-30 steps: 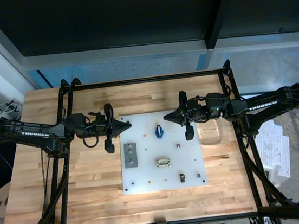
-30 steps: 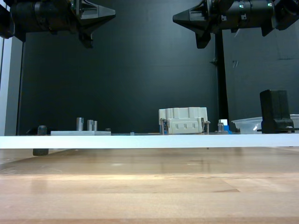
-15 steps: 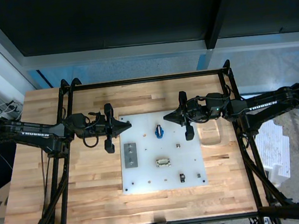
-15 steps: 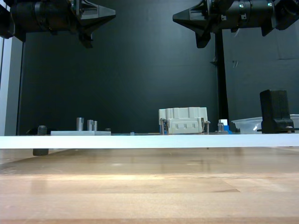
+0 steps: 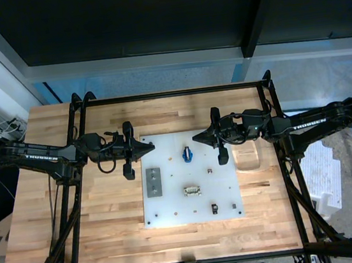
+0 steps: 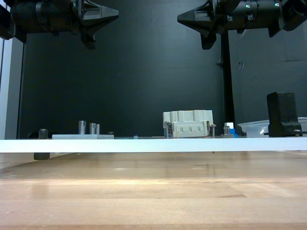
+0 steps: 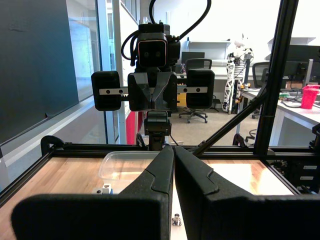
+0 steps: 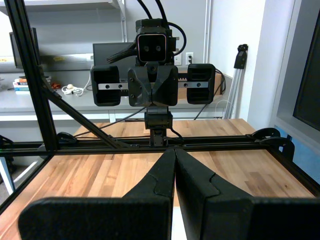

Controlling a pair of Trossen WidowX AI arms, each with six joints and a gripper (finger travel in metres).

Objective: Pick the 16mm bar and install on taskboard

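The white taskboard (image 5: 173, 216) lies mid-table with a grey metal block (image 5: 152, 181), a blue part (image 5: 187, 154) and a silver connector (image 5: 192, 191) on it. I cannot pick out the 16mm bar in any view. My left gripper (image 5: 153, 146) hovers high over the board's far left corner, shut and empty. Facing it from the right, my right gripper (image 5: 194, 138) hangs at the same height, also shut and empty. The wrist views show each pair of fingers pressed together, left (image 7: 173, 148) and right (image 8: 175, 149).
A clear plastic tray (image 5: 249, 158) sits on the wood just right of the board. In the low view the connector (image 6: 188, 123), short pegs on the grey block (image 6: 89, 128) and a black block (image 6: 283, 114) stand up from the board. A black frame surrounds the table.
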